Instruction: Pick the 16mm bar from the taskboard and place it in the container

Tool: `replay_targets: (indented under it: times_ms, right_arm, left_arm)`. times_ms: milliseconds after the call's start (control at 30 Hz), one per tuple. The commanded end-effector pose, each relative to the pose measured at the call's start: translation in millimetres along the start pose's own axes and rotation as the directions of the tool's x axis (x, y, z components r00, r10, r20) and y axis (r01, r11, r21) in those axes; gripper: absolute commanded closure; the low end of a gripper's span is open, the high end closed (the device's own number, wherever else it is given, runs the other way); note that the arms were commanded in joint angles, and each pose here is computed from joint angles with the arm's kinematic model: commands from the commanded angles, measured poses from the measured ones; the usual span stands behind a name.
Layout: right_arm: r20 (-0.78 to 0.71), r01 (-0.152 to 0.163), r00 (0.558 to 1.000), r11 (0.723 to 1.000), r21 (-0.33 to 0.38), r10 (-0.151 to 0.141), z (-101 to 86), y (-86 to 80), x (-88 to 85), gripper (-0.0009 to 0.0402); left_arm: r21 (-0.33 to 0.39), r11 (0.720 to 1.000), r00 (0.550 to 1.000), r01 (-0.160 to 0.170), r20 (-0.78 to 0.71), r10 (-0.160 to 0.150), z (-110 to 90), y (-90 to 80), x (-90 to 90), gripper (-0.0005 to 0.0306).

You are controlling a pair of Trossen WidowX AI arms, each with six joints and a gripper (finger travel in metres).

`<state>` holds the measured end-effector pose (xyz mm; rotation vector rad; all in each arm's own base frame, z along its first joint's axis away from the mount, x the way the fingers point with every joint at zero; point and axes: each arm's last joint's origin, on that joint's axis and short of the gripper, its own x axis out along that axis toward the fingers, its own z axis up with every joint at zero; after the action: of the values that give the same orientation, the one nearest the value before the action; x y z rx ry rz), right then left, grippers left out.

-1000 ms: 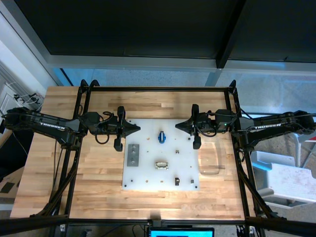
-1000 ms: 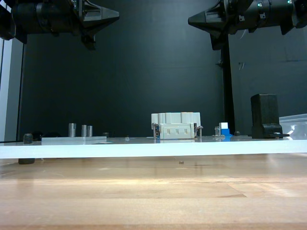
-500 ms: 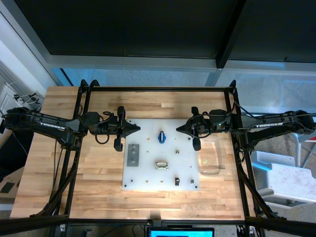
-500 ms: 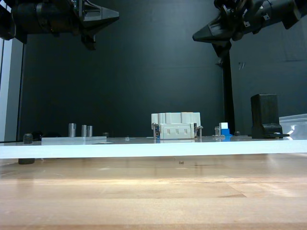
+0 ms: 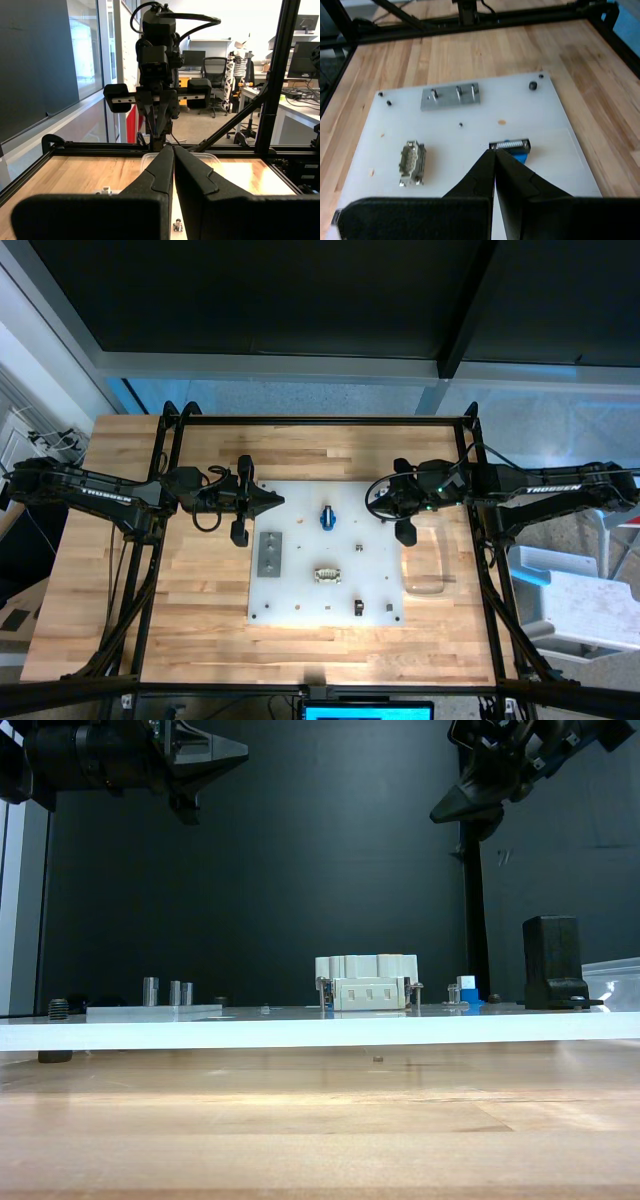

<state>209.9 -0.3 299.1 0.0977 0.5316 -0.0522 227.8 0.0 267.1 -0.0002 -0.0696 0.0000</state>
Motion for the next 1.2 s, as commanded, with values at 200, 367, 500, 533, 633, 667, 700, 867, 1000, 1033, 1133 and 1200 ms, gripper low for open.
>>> replay_targets:
  times_ms: [200, 367, 500, 533, 633, 667, 700, 867, 1000, 1033, 1133, 1200]
  right_arm:
    - [-0.185, 0.026, 0.982, 1.0, 0.005, -0.025, 5.9, 0.9, -1.9, 0.0393]
    - [-0.29, 0.037, 0.956, 0.999, 0.001, -0.035, 9.4, 1.9, 3.1, 0.0393]
    - [-0.361, 0.047, 0.932, 0.999, 0.004, -0.042, 11.0, 2.5, 6.4, 0.0393]
    - [-0.379, 0.049, 0.924, 0.999, 0.007, -0.043, 10.7, 2.9, 7.8, 0.0393]
    - [-0.424, 0.053, 0.904, 0.999, 0.005, -0.046, 10.2, 3.6, 10.7, 0.0393]
    - [-0.439, 0.056, 0.897, 0.998, 0.007, -0.047, 10.1, 4.0, 11.7, 0.0393]
    - [-0.454, 0.056, 0.89, 0.998, 0.008, -0.046, 10.1, 4.2, 12.6, 0.0393]
    - [-0.521, 0.063, 0.852, 0.998, 0.007, -0.05, 10.6, 6.1, 18.9, 0.0393]
    - [-0.583, 0.072, 0.81, 0.997, 0.002, -0.057, 12.3, 8.1, 24.6, 0.0393]
    - [-0.602, 0.071, 0.796, 0.997, -0.002, -0.058, 13.2, 9.4, 26.3, 0.0393]
    - [-0.636, 0.061, 0.77, 0.998, -0.017, -0.057, 16.7, 14.8, 29.6, 0.0393]
    - [-0.647, 0.049, 0.761, 0.999, -0.024, -0.053, 19.1, 20.1, 31.2, 0.0393]
  left_arm:
    - [0.0, 1.0, 1.0, 0.0, 0.0, 0.0, 0.1, 0.0, 0.1, 0.03]
    - [0.0, 1.0, 1.0, 0.0, 0.0, 0.0, 0.1, 0.1, 0.1, 0.03]
    - [0.0, 1.0, 1.0, 0.0, 0.0, 0.0, 0.1, 0.1, 0.1, 0.03]
    - [0.0, 1.0, 1.0, 0.0, 0.0, 0.0, 0.1, 0.0, 0.1, 0.03]
    - [0.0, 1.0, 1.0, 0.0, 0.0, 0.0, 0.1, 0.1, 0.1, 0.03]
    - [0.0, 1.0, 1.0, 0.0, 0.0, 0.0, 0.1, 0.0, 0.1, 0.03]
    - [0.0, 1.0, 1.0, 0.0, 0.0, 0.0, 0.1, 0.0, 0.1, 0.03]
    - [0.0, 1.0, 1.0, 0.0, 0.0, 0.0, 0.1, 0.1, 0.1, 0.03]
    - [0.0, 1.0, 1.0, 0.0, 0.0, 0.0, 0.1, 0.1, 0.1, 0.03]
    - [0.0, 1.0, 1.0, 0.0, 0.0, 0.0, 0.1, 0.0, 0.1, 0.03]
    - [0.0, 1.0, 1.0, 0.0, 0.0, 0.0, 0.1, 0.0, 0.1, 0.03]
    - [0.0, 1.0, 1.0, 0.0, 0.0, 0.0, 0.1, 0.1, 0.1, 0.03]
